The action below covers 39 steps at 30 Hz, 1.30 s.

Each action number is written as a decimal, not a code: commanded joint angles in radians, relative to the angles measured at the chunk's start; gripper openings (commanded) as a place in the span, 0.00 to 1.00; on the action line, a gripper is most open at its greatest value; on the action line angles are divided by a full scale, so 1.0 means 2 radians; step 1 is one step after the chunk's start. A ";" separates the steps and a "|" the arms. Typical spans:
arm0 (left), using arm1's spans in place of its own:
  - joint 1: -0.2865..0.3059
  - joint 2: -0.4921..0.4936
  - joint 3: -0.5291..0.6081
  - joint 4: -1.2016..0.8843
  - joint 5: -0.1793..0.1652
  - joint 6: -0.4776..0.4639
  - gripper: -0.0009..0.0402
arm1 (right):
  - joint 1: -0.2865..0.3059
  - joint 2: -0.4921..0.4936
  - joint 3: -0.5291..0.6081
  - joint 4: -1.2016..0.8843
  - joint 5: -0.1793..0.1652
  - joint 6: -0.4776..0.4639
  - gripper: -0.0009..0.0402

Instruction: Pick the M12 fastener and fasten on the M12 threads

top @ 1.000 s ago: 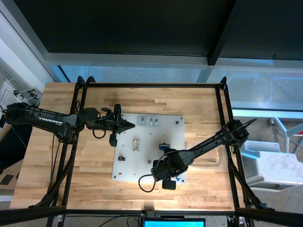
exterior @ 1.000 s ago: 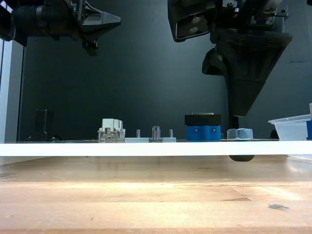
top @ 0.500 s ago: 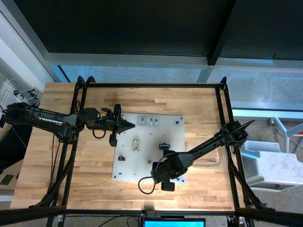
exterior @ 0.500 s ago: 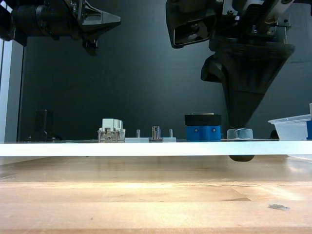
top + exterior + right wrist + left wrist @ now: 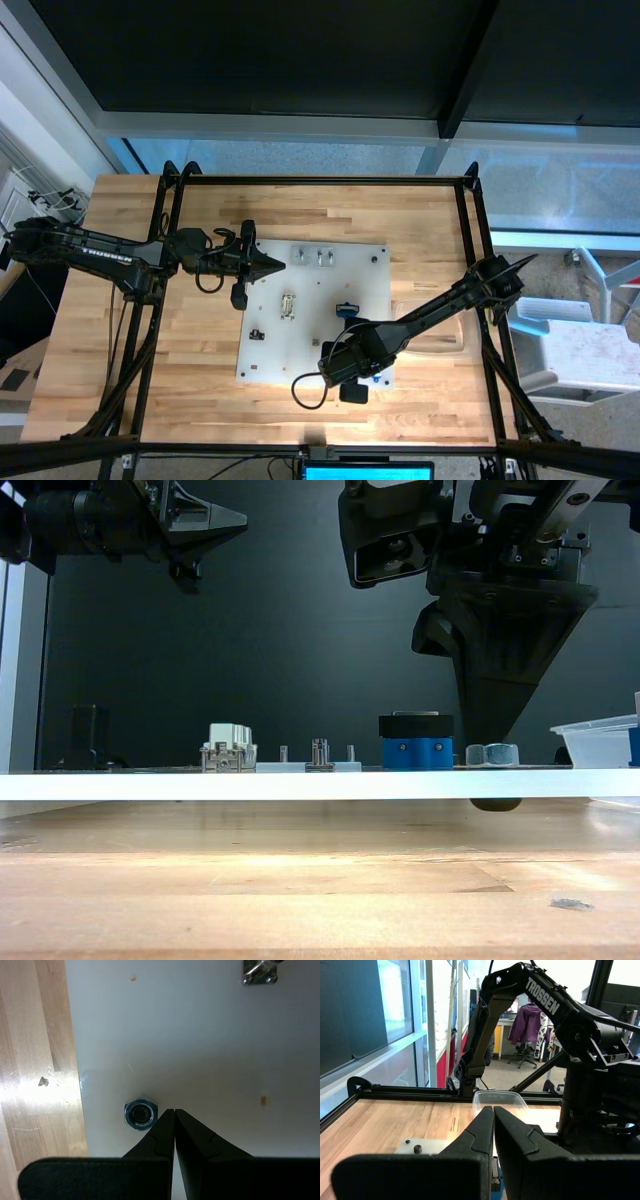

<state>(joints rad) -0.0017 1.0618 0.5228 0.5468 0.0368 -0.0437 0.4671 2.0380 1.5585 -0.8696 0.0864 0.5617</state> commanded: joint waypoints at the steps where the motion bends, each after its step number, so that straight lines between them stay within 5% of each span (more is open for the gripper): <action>1: 0.000 0.000 0.000 0.000 0.000 0.000 0.02 | 0.000 0.000 -0.002 0.001 -0.003 0.001 0.02; 4: 0.000 0.000 0.000 0.000 0.000 0.000 0.02 | 0.000 0.000 -0.002 0.000 -0.034 0.000 0.02; 8: 0.000 0.000 0.000 0.000 0.000 0.000 0.02 | 0.000 -0.001 -0.002 -0.002 -0.133 -0.020 0.02; 10: 0.000 0.000 0.000 0.000 0.000 0.000 0.02 | 0.000 -0.001 -0.002 -0.007 -0.151 -0.025 0.02; 25: 0.000 0.000 0.000 0.000 0.000 0.000 0.02 | 0.000 -0.018 -0.002 -0.013 -0.137 -0.023 0.02; 29: 0.000 0.000 0.000 0.000 0.000 0.000 0.02 | 0.000 -0.024 -0.002 -0.013 -0.096 -0.022 0.02; 35: 0.000 0.000 0.000 0.000 0.000 0.000 0.02 | -0.001 -0.022 -0.002 -0.013 0.004 0.004 0.02; 39: 0.000 0.000 0.000 0.000 0.000 0.000 0.02 | -0.001 -0.013 -0.002 0.000 0.010 0.006 0.02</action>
<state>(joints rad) -0.0017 1.0618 0.5224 0.5465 0.0372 -0.0437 0.4637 2.0037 1.5539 -0.8825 0.1089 0.5705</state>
